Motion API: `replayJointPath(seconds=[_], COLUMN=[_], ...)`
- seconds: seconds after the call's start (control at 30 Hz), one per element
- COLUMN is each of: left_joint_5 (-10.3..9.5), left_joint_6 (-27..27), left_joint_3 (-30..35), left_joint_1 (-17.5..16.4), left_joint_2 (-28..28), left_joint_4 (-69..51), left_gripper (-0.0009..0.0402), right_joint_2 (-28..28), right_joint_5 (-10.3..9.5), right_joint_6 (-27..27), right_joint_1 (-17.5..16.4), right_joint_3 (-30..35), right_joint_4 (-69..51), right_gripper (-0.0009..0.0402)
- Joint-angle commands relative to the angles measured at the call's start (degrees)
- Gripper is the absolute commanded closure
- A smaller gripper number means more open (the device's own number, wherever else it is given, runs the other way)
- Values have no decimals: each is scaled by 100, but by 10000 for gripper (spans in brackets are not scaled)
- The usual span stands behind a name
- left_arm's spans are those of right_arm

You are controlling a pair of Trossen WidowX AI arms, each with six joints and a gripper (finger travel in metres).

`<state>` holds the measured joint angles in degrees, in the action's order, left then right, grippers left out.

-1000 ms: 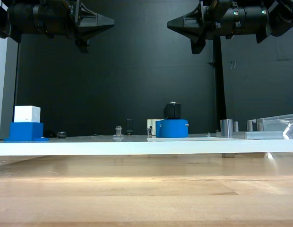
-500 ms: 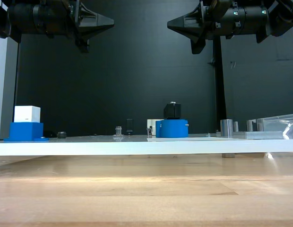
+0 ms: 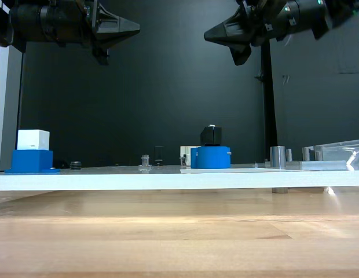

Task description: Remove the 16mm cylinder and place in the container

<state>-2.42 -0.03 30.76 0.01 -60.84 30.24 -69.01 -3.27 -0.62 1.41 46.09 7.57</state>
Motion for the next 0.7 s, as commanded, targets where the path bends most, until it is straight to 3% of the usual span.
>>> replayJointPath(seconds=[0.03, 0.3, 0.4, 0.53, 0.7], left_joint_5=[2, 2, 2, 2, 2], left_joint_6=[-2, -2, -2, -2, -2], left_joint_3=[0, 0, 0, 0, 0], left_joint_1=[-2, 0, 0, 0, -2], left_joint_2=[0, -2, 0, 0, 0], left_joint_4=[2, 0, 2, 0, 2], left_gripper=[393, 393, 393, 393, 393], right_joint_2=[-188, -1062, -1451, -1893, -2251], right_joint_5=[-140, -57, 188, 531, 531], right_joint_6=[9, -48, -66, -83, -334], right_joint_1=[-103, -629, -863, -1172, -1357], right_joint_3=[531, 1668, 1998, 2308, 2452], right_joint_4=[-1213, -3781, -4463, -4975, -5093], right_gripper=[393, 393, 388, 357, 297])
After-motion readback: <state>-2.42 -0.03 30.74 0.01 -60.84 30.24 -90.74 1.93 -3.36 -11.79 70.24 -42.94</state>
